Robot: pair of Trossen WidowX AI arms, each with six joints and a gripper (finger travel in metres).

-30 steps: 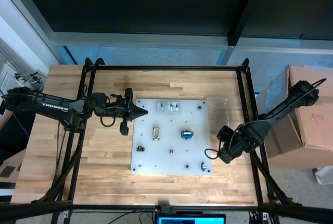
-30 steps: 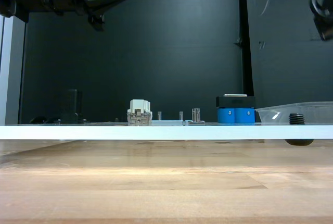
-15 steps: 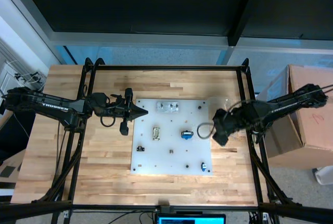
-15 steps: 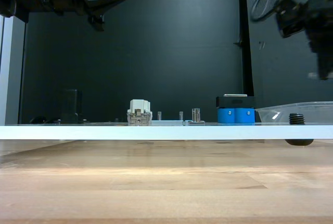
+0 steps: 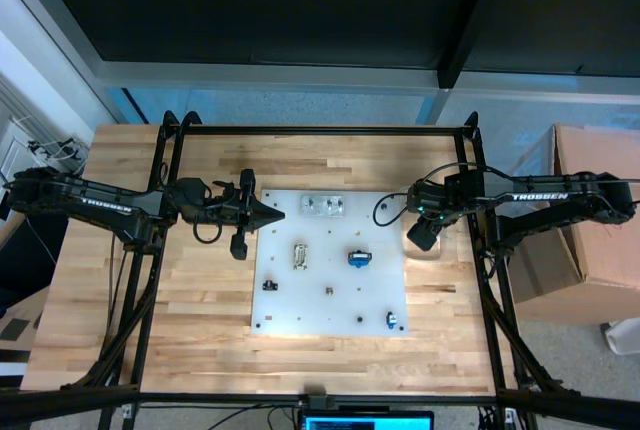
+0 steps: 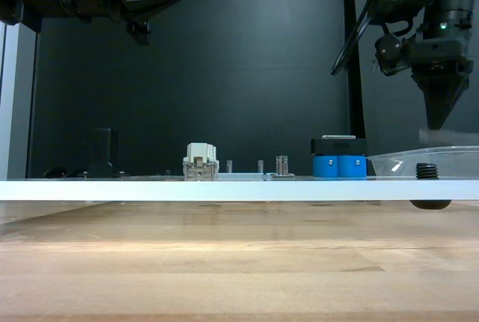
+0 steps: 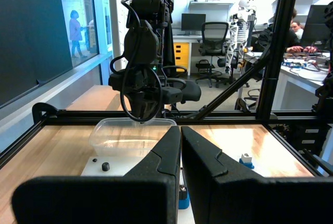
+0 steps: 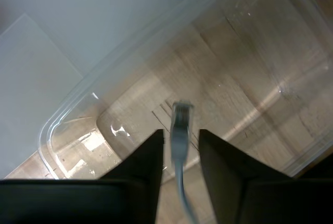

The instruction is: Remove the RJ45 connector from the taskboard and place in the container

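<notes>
Reading across, we find the left gripper [image 5: 275, 215] pinched closed on nothing, raised above the taskboard's [image 5: 330, 310] left edge — while the right gripper [image 6: 438, 121] hangs over the container [image 8: 67, 114] beside the board's far right corner, clamping the RJ45 connector [image 8: 181, 120], clear of its seat.

Robotics lab in an open-plan office: office chair [image 7: 215, 47], monitor [image 7: 193, 22], yellow cabinet [image 7: 182, 54], person at a desk [image 7: 295, 26]. Wooden tabletop [image 5: 200, 290] inside black frame [image 5: 320, 131], cardboard box [image 5: 590, 250] alongside.
</notes>
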